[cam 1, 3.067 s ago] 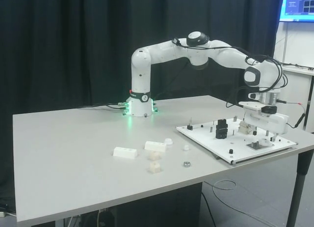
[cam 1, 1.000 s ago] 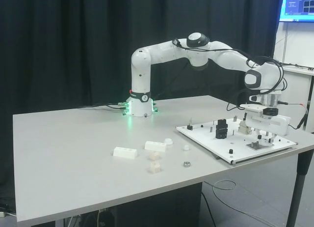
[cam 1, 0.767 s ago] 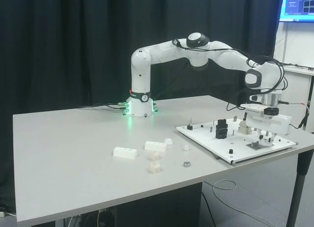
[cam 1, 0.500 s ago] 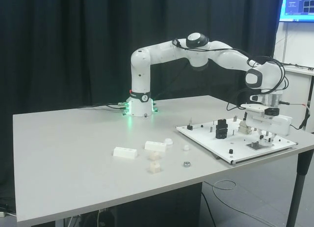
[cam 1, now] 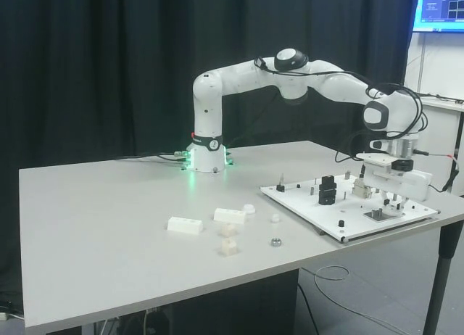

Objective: Remove large gear.

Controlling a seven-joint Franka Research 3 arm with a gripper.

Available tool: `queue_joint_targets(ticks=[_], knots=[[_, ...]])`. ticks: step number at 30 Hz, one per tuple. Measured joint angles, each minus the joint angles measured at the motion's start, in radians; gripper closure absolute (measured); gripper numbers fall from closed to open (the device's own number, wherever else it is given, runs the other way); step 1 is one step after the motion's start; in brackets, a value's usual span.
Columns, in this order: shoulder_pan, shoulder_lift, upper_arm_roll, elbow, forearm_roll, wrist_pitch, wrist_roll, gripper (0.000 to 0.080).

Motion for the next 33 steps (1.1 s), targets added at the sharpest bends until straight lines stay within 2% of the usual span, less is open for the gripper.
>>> queue_joint_targets(ticks=[33], knots=[[-0.029, -0.002, 0.007, 0.041, -0.011, -0.041, -0.018, 0.0479]])
